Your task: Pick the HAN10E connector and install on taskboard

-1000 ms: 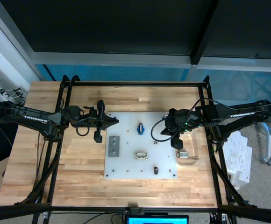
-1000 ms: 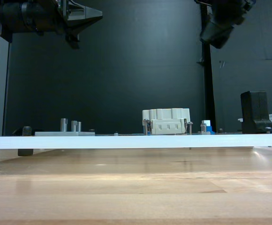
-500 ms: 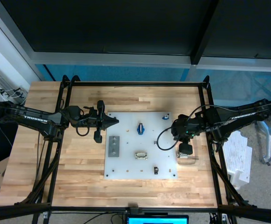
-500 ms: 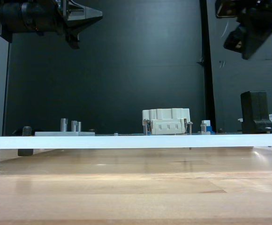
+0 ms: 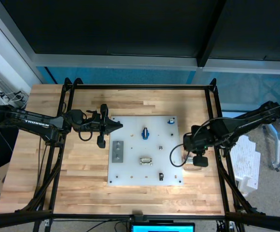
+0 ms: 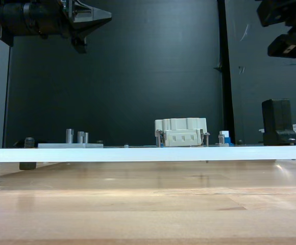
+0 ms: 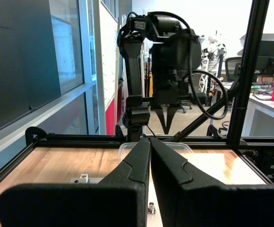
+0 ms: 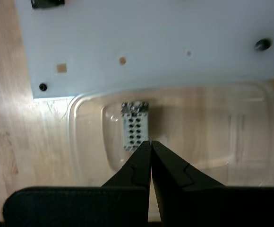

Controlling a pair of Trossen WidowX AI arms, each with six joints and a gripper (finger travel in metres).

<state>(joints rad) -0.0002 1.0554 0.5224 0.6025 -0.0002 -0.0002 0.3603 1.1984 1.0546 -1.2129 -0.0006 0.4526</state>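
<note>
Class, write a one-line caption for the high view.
Right gripper hovers over the clear tray beside the taskboard; left gripper hangs near its far-left corner.

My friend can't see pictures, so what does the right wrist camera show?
The right gripper, fingers shut, hangs above the HAN10E connector lying in a clear tray beside the white taskboard. The left gripper is out of this view, parked above the taskboard's far left corner.

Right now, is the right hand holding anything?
No, right hand hovers shut above the connector in its tray; left hand hangs over taskboard's corner.
</note>
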